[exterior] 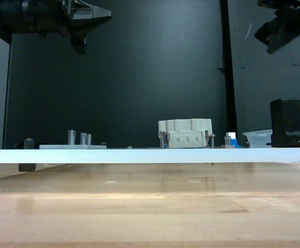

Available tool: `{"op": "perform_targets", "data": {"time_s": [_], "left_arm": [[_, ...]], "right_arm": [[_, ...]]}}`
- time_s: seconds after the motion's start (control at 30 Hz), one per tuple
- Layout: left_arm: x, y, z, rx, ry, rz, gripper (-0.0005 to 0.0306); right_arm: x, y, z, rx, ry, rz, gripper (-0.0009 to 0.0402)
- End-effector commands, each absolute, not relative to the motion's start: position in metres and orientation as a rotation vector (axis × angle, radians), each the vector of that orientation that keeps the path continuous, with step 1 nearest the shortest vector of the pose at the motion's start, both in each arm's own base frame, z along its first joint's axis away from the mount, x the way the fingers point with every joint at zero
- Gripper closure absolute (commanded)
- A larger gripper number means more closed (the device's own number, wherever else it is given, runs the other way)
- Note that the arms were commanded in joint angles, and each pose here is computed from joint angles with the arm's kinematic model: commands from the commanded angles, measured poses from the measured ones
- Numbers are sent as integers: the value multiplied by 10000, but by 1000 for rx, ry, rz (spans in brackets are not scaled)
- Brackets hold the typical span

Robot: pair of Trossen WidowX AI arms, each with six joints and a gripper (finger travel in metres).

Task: Pick the USB connector and install on taskboard

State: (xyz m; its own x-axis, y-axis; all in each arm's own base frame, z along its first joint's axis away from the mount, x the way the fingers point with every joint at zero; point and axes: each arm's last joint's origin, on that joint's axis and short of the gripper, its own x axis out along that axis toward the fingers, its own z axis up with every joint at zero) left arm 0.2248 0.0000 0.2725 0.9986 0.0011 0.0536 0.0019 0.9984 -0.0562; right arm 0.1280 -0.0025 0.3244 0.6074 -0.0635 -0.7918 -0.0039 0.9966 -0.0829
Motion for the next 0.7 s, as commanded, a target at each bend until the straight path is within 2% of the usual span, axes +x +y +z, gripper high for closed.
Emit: {"op": "perform_targets", "data": {"time_s": [0.03, 0.57, 0.7], "left_arm": [[2248, 1, 2725, -56, -54, 0, 300], [2248, 0, 2726, -56, -54, -1, 300], [2248, 1, 2725, -56, -54, 0, 300]], "right_arm": [[1225, -24, 3199, -83, 994, -29, 393], [1145, -25, 3069, -140, 1141, 10, 393], [1184, -27, 2999, -150, 1185, 15, 381]]}}
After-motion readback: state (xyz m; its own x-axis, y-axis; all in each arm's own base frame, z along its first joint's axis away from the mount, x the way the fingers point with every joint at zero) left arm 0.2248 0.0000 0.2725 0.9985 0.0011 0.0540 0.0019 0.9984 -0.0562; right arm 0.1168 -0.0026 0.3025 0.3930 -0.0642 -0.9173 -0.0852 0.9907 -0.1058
